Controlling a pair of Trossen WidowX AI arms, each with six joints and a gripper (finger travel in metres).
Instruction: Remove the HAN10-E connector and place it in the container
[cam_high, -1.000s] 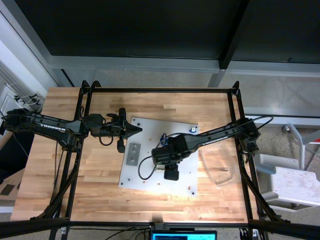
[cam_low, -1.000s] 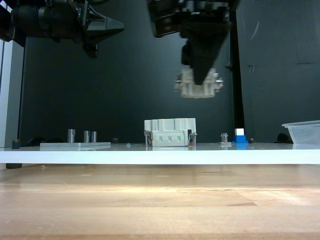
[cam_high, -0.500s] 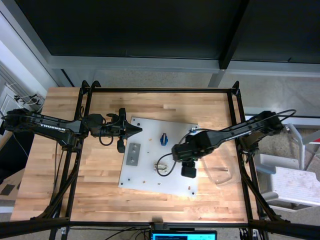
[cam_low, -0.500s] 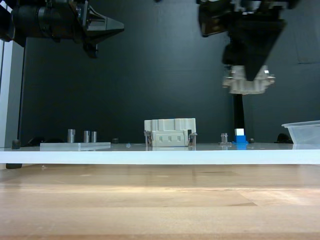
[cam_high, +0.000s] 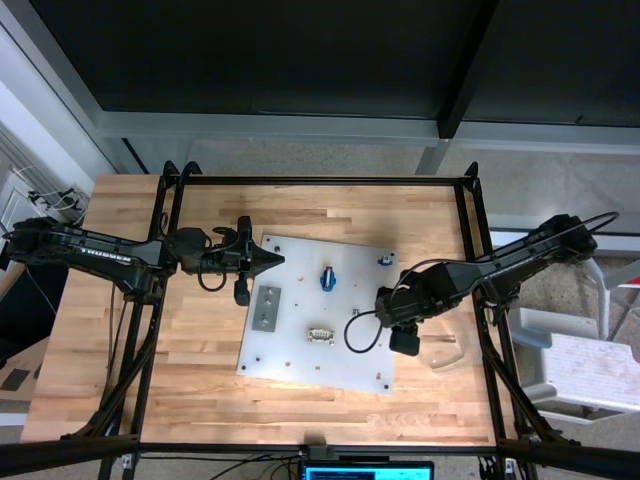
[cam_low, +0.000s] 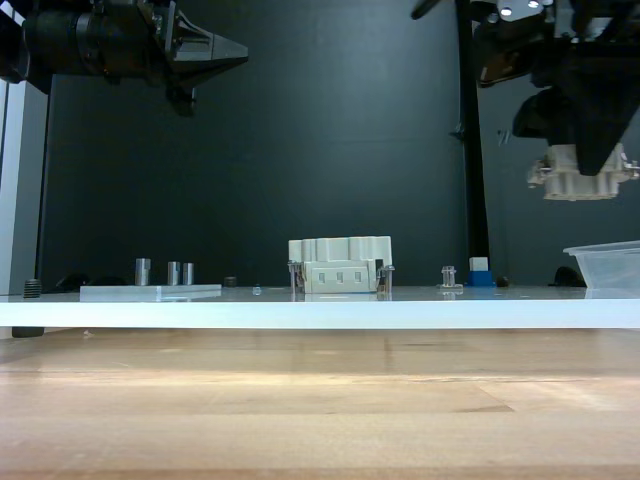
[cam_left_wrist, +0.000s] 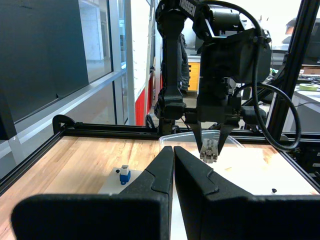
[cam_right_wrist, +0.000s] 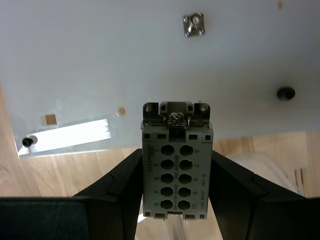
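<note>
Fingers (cam_right_wrist: 125, 175) of the right gripper (cam_low: 588, 158) clamp the HAN10-E connector (cam_right_wrist: 176, 160) in mid-air over the white board's (cam_high: 290, 350) right edge, just beside the container (cam_low: 605, 262). The left gripper (cam_high: 272, 260), closed tight on nothing, hovers above the board's far left corner.

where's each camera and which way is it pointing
High: above near edge, looking down and away; both arms, board, container.
Low: table height, near edge, looking level; left end effector high, shut; right end effector near the container.
Left wrist: on left arm, past its end effector, facing right arm.
Right wrist: on right arm, past its end effector, down at the board.
Shared: low and both wrist views show the right end effector clamping the HAN10-E connector.
</note>
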